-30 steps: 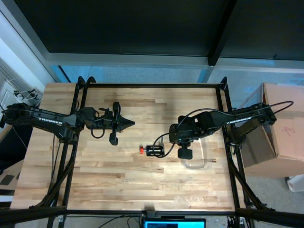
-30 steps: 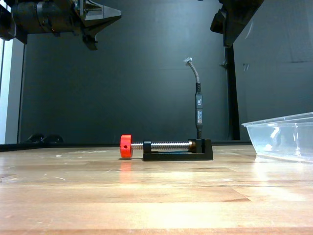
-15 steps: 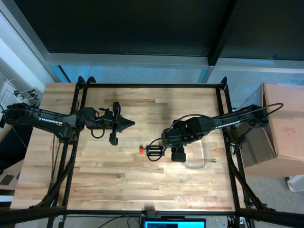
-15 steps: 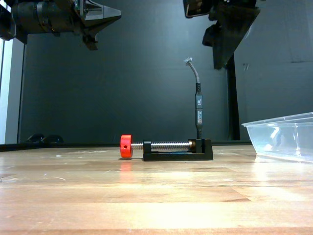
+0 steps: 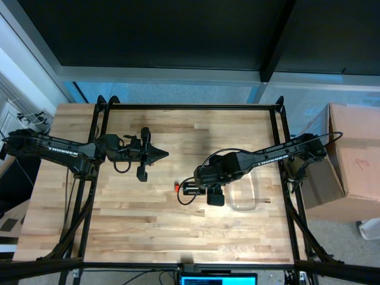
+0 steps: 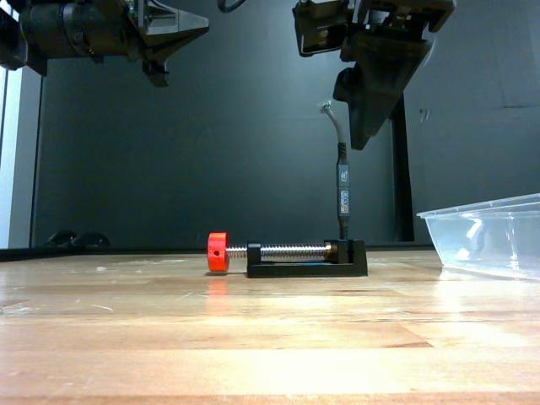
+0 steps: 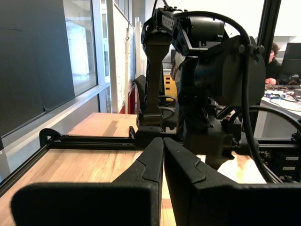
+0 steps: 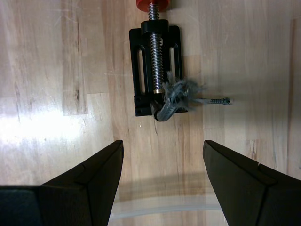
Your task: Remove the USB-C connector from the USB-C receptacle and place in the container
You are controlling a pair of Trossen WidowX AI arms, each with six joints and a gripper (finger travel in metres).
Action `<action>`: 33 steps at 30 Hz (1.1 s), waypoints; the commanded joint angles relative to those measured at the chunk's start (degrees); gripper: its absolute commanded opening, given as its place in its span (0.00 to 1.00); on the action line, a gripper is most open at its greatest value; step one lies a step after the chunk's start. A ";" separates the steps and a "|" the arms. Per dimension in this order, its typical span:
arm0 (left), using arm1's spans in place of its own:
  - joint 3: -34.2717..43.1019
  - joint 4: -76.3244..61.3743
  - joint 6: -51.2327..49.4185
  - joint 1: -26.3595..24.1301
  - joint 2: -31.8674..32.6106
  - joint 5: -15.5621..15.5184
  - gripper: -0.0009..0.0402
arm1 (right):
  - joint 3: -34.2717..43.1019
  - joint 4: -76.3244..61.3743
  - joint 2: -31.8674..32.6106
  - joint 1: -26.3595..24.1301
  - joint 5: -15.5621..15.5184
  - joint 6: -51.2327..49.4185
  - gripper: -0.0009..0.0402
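Leftward and downward travel has been logged for the right gripper (image 6: 364,118) over the last second. From a spot up near the container (image 6: 485,226) it has been brought in over the small black vise (image 6: 308,257), and it is now seen hanging just beside the frayed top of the cable stub (image 6: 332,118). Whether that frayed end is touched cannot be told. Its fingers (image 8: 96,181) are spread wide and nothing is held. In the right wrist view the vise and connector are seen beyond the fingertips, not between them, and the container's clear rim is caught nearer the camera.

No change is noted on the other side. The left gripper (image 5: 161,154) is kept high over the left half of the table (image 5: 119,225), well apart from the vise. It is pointed inward, and its fingers (image 7: 150,160) are pressed together with nothing between them.

And the USB-C connector (image 6: 342,190) is left where it was. It stands upright, plugged into the USB-C receptacle (image 6: 344,243) clamped at the vise's right end, with the cable stub curving up and to the left. The red knob (image 6: 218,251) is seen at the vise's opposite end. The container is set on the table to the right of the vise, apart from it.
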 commanded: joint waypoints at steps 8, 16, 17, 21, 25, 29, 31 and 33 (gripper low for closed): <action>0.02 0.00 0.00 0.00 0.02 0.02 0.02 | -0.02 0.98 0.63 0.00 0.07 -0.15 0.60; 0.02 0.00 0.00 0.00 0.00 0.00 0.02 | -0.04 1.16 1.29 0.00 0.02 -0.13 0.60; 0.02 0.00 0.00 0.02 0.02 0.00 0.02 | -0.04 1.18 1.42 0.00 0.02 -0.15 0.60; 0.02 0.00 0.00 0.02 0.00 0.00 0.02 | -0.04 1.27 2.45 0.00 -0.02 -0.15 0.59; 0.02 0.00 0.00 0.00 0.02 0.00 0.02 | -0.22 1.14 3.43 0.07 -1.07 -0.11 0.59; 0.02 0.00 0.00 0.02 0.00 0.00 0.02 | -0.81 1.60 4.44 0.31 -0.98 0.33 0.55; 0.02 0.00 0.00 0.00 0.02 0.00 0.02 | -0.87 1.66 5.09 0.39 -1.01 0.31 0.51; 0.02 0.00 0.00 0.02 0.00 0.00 0.02 | -0.87 2.01 5.88 0.44 -1.07 0.31 0.47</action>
